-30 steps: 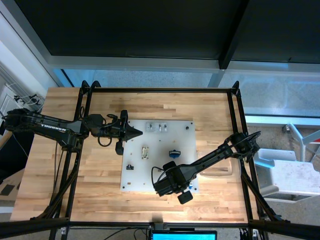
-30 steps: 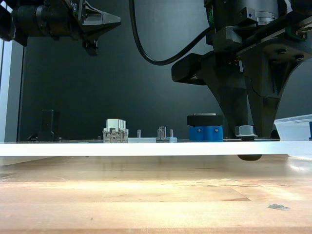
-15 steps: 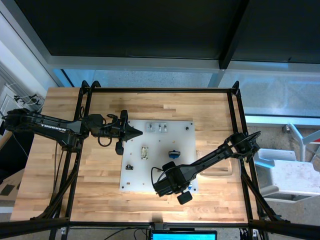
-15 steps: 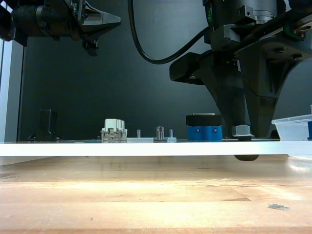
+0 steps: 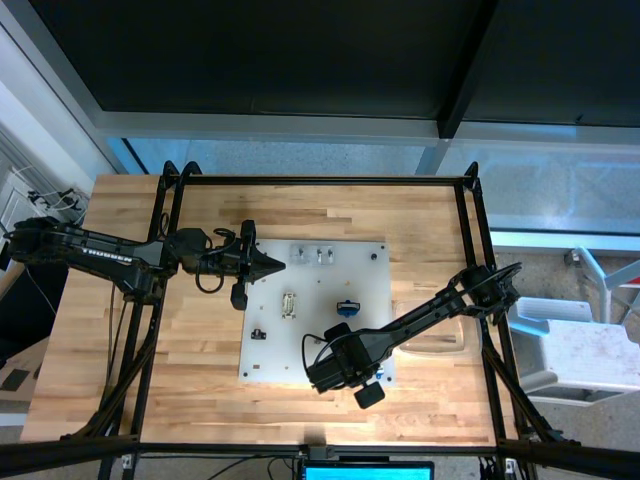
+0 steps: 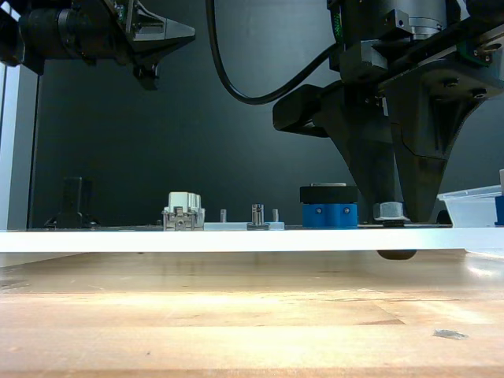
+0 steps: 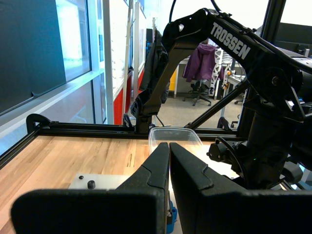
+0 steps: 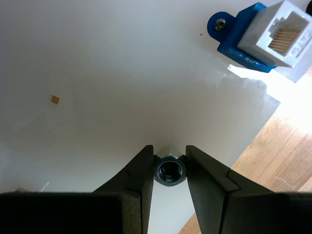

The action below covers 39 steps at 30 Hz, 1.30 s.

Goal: Pick the M12 fastener and fasten on the M12 threads

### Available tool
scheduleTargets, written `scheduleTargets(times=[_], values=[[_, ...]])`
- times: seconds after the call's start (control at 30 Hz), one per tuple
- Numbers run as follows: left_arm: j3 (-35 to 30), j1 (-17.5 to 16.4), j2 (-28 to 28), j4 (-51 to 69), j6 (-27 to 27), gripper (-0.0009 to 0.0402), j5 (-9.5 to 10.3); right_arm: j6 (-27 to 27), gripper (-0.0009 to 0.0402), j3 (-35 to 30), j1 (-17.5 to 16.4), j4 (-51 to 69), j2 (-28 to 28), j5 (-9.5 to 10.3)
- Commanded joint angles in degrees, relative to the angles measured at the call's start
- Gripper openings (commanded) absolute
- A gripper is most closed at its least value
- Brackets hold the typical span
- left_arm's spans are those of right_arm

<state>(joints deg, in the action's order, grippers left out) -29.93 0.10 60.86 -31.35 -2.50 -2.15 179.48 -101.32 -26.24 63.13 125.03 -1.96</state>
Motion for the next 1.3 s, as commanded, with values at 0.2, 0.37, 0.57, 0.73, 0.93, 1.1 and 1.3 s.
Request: scheduleTargets(times=[0.2,0.37,0.57,0.73,0.93,1.1,1.3], values=[[0.0,0.0,0.0,0.0,0.0,0.0000,0.00,0.7,0.0146,0.0,0.0,0.2,-0.2,0.11],[0.0,0.0,0.0,0.0,0.0,0.0000,0.00,0.6,0.0179,0.0,-0.1,0.3,-1.0,0.24],[0.0,0.0,0.0,0.0,0.0,0.0000,0.00,0.5,0.0192,0.0,-0.2,0.2,-3.2,2.67],[0.0,0.0,0.0,0.0,0.0,0.0000,0.00,-3.3,0.0195,0.0,-0.3,0.4,-5.5,3.65],[0.0,0.0,0.0,0.0,0.0,0.0000,0.00,-20.5,0.0194,-0.2,-0.3,1.4,-7.1,3.43],[0.0,0.0,0.0,0.0,0.0,0.0000,0.00,-40.8,0.0194,-0.1,-0.3,4.3,-7.2,-0.52],[0.0,0.0,0.0,0.0,0.0,0.0000,0.00,-63.0,0.0194,-0.1,-0.3,4.5,-7.3,-1.51]])
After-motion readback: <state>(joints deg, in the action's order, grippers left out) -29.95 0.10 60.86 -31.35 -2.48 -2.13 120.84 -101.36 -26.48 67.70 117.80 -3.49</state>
